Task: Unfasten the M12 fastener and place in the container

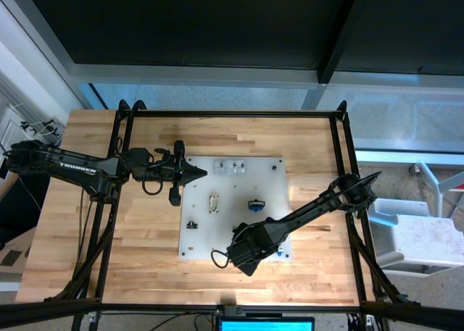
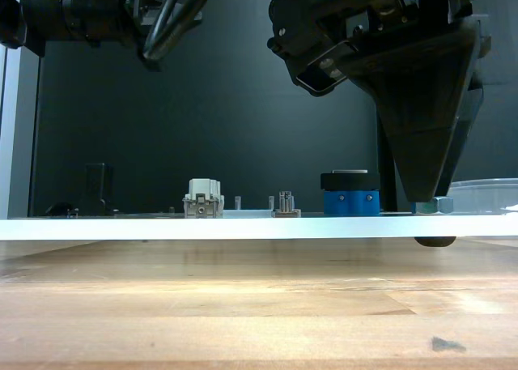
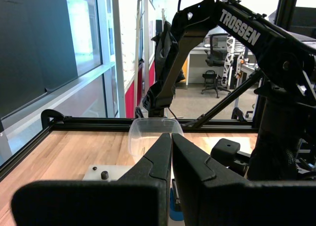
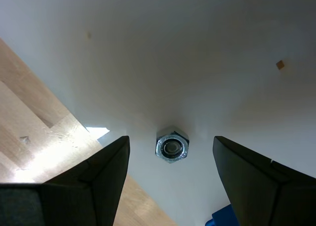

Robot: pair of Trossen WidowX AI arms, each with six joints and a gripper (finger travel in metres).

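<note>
Straddling hex nut [image 4: 172, 147], right jaws, left jaws aloft

overhead, table-level views share board [image 1: 210, 237], wrist views along left gripper [image 3: 171, 137], right gripper [image 4: 171, 143]

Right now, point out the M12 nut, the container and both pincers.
M12 nut [image 4: 173, 135]: right wrist view, hex top face.
container [image 3: 143, 137]: left wrist view, clear side wall.
right pincer [image 4: 171, 139]: right wrist view, gap between open fingertips, astride the nut.
left pincer [image 1: 201, 173]: high view, shut tip, over the board's [image 1: 217, 233] left edge.
</note>
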